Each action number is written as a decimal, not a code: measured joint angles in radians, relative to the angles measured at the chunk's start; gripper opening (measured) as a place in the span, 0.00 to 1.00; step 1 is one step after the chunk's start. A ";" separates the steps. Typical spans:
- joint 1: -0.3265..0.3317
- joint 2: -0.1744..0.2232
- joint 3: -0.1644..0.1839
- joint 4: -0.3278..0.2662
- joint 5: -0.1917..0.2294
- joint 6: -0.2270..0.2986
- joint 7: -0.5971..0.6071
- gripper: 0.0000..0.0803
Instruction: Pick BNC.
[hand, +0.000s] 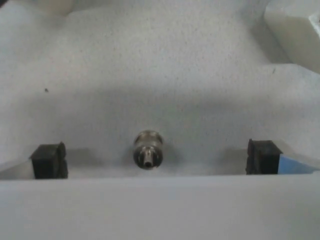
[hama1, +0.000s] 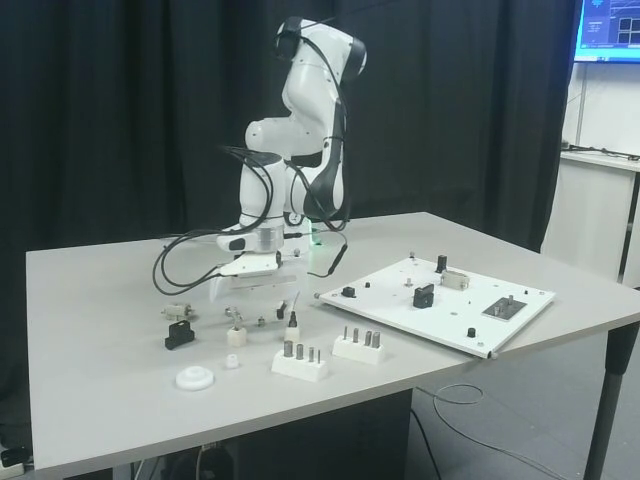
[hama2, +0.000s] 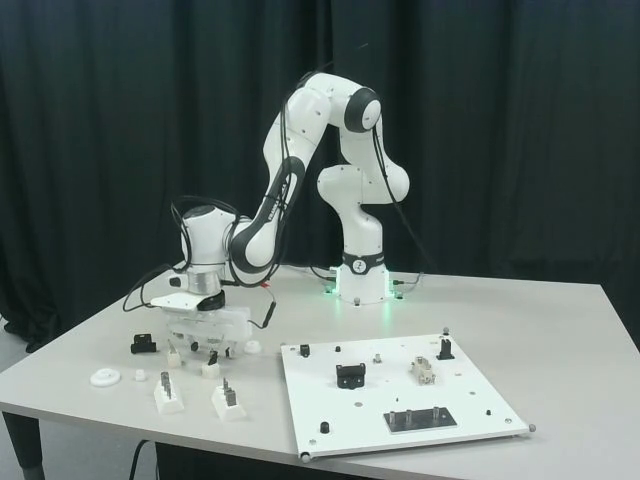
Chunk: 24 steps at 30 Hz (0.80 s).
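Your claw (hand: 148, 159) stands wide open and grips nothing: in the wrist view its two black fingertips (hand: 49, 161) sit far apart, one on each side of the BNC connector (hand: 148, 149), and neither pad touches it. The BNC connector lies on the grey table (hand: 160, 75), about midway between the fingertips, its open end turned toward the wrist camera. You can see bare table between the connector and each fingertip.

From the first room view, you find the claw (hama1: 262, 293) low over the table (hama1: 90, 300), with the white arm (hama1: 310, 120) folded down over it from its base. The connector itself is too small to pick out with certainty there.

Take the claw as your landmark for the rest. Just in front of it, toward the table's near edge, you see two white blocks (hama1: 300, 360) holding upright metal pins. Near it on the side away from the white board (hama1: 440, 300) sits a small black part (hama1: 180, 336), and a white gear-shaped disc (hama1: 192, 379) lies farther out toward the table edge. The white board lies well apart from the claw and carries several small black fittings and a grey plate.
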 joint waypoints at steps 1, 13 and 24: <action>-0.001 0.002 0.001 0.000 0.002 0.001 0.000 1.00; -0.005 0.018 0.012 0.001 0.010 0.018 -0.003 0.89; -0.005 0.018 0.015 0.005 0.010 0.020 -0.003 0.51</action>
